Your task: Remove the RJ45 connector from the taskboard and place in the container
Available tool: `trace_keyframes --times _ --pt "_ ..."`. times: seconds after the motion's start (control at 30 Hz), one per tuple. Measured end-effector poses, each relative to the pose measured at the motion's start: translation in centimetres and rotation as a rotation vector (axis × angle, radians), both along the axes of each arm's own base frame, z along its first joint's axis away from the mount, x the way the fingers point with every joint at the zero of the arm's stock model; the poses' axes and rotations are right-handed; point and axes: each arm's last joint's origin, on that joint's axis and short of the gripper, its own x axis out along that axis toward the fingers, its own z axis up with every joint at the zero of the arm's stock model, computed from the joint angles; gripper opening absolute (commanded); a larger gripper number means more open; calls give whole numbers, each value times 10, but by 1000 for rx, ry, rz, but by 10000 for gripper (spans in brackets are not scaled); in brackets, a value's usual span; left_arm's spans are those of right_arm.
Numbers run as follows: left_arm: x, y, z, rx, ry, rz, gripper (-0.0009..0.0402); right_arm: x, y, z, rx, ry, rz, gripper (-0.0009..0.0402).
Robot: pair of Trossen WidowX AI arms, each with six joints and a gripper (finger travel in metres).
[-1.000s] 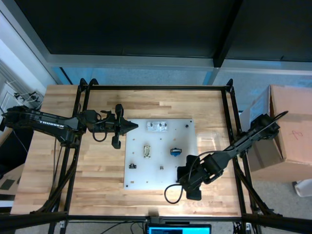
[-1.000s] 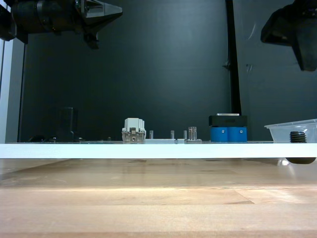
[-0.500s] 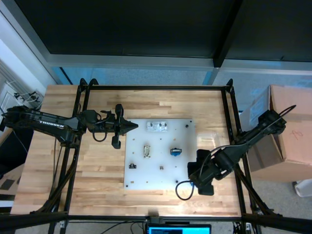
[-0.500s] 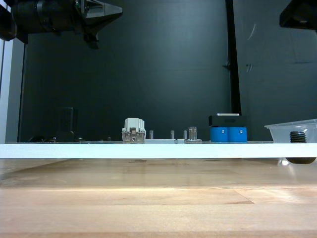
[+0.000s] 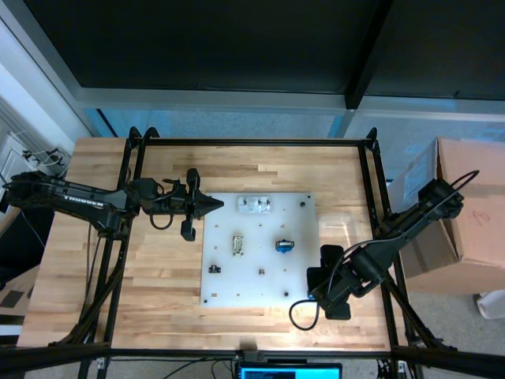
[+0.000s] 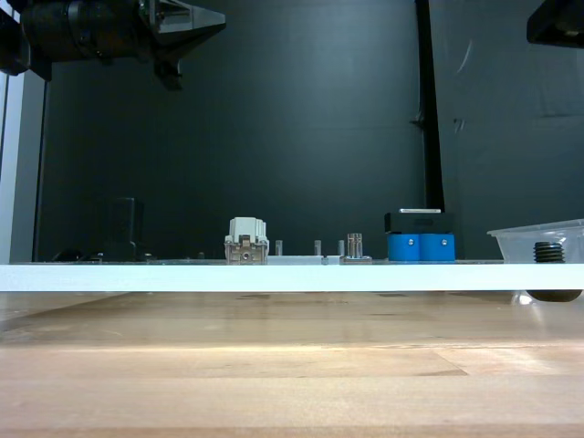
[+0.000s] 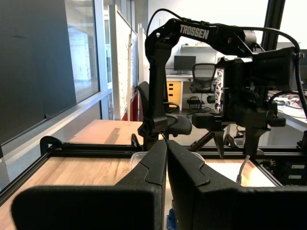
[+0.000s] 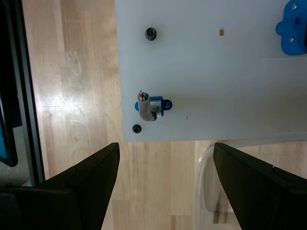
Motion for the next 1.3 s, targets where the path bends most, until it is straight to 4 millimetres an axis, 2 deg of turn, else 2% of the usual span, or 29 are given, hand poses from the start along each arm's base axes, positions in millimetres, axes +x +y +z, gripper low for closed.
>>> trace_keyframes --times 0.37,0.83,1.3 --pt "0 0 0 0 0 0 0 14 13 -28 -59 26 1 275" --pt "0 0 0 0 0 0 0 25 23 -53 -87 55 51 272" --pt "0 0 0 0 0 0 0 24 22 -63 -72 55 59 156"
